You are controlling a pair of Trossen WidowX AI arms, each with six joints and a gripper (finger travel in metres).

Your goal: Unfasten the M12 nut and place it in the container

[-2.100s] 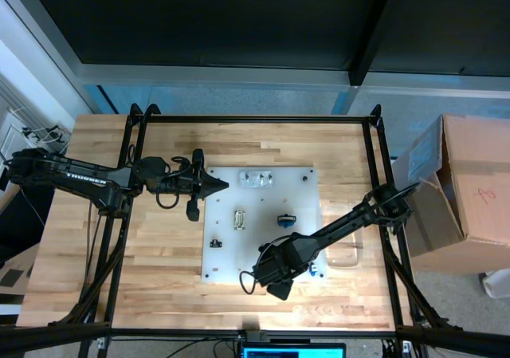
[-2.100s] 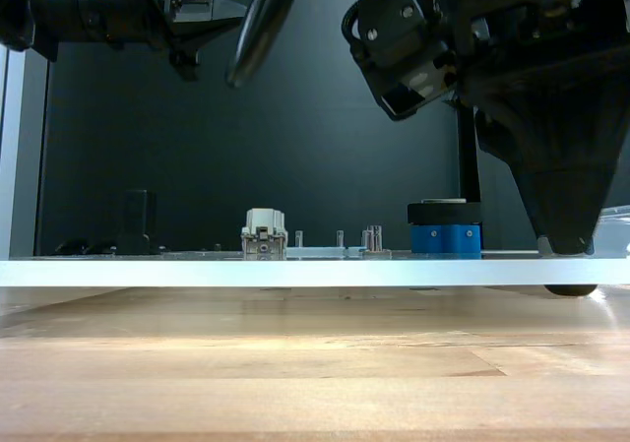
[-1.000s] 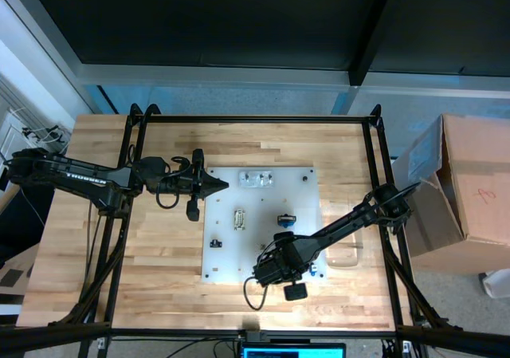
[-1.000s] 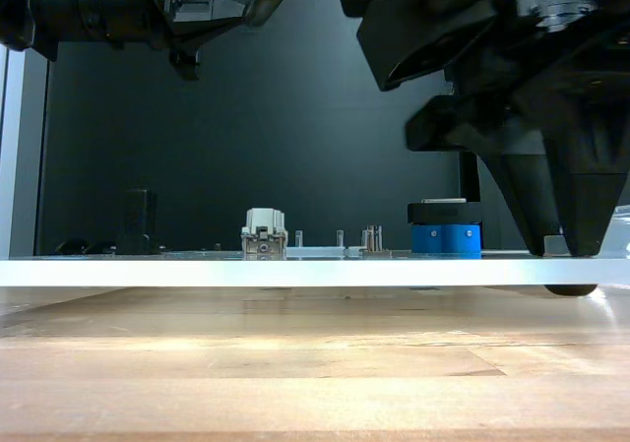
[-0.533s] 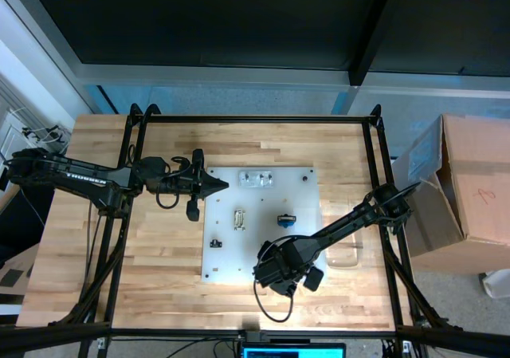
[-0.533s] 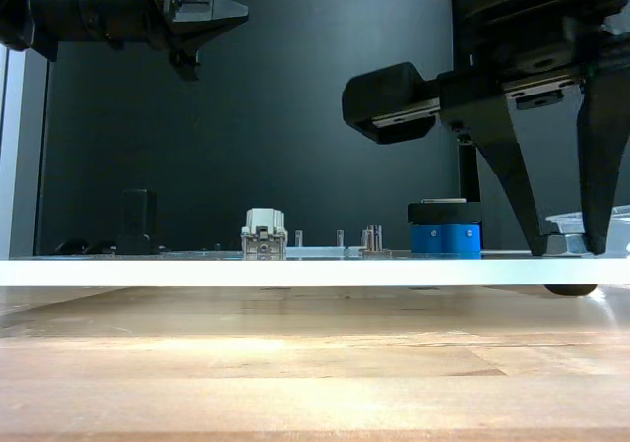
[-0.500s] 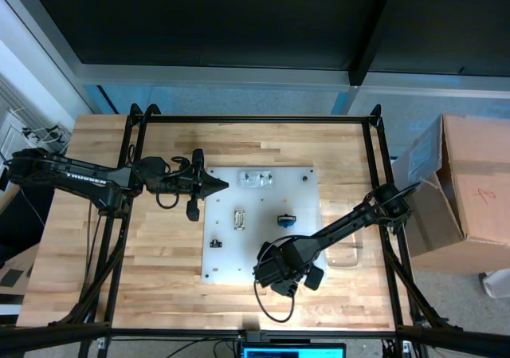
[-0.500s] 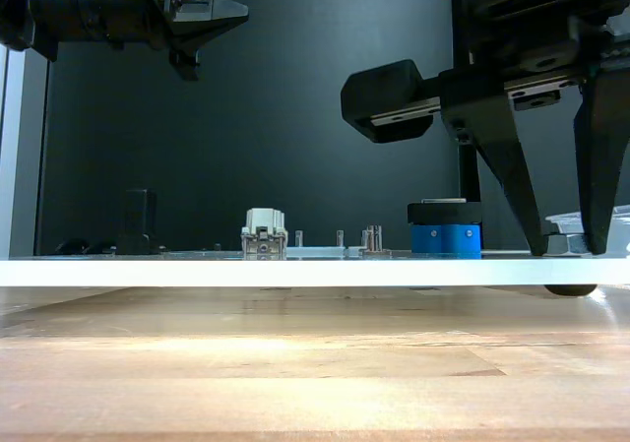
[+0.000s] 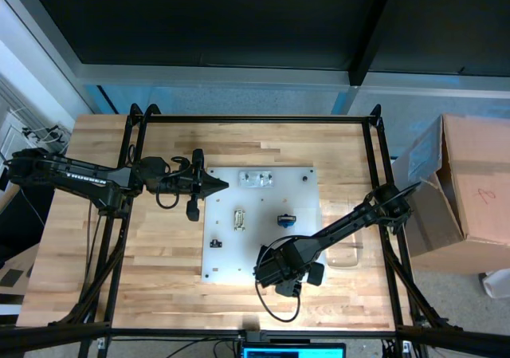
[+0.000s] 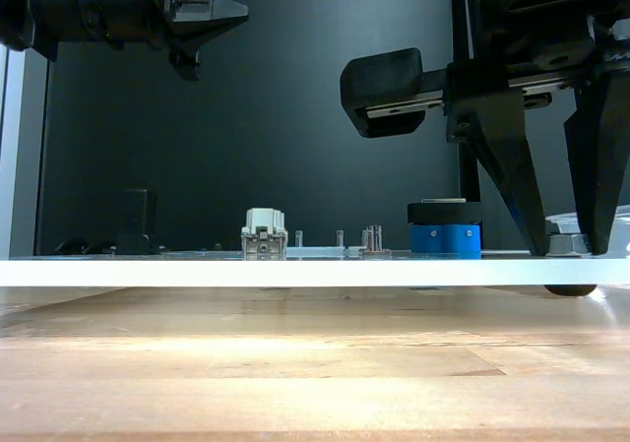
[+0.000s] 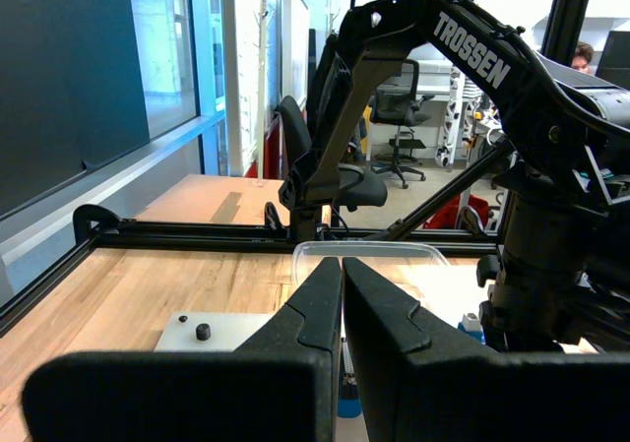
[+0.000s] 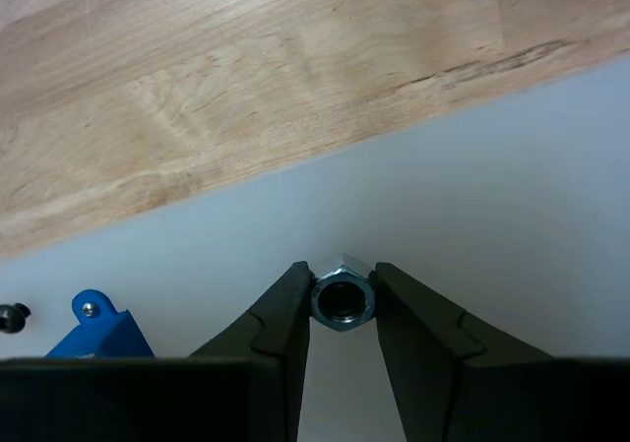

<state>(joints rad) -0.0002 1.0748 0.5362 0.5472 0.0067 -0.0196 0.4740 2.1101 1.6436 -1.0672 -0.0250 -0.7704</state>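
R claw (image 12: 341, 277) was spread, flanking hex silver nut (image 12: 343, 301) on its stud; L claw (image 9: 222, 185) pressed together, well left, at white board's (image 9: 263, 246) edge.

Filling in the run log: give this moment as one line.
left tool: shut, high over board's left edge | right tool: open, straddling nut | nut: on its stud

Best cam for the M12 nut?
Right wrist view: M12 nut, bore visible, flanked by the right gripper at the board. Low view shows its side; high view hides it under that gripper; left wrist view lacks it. Left gripper hangs by the board's left edge.
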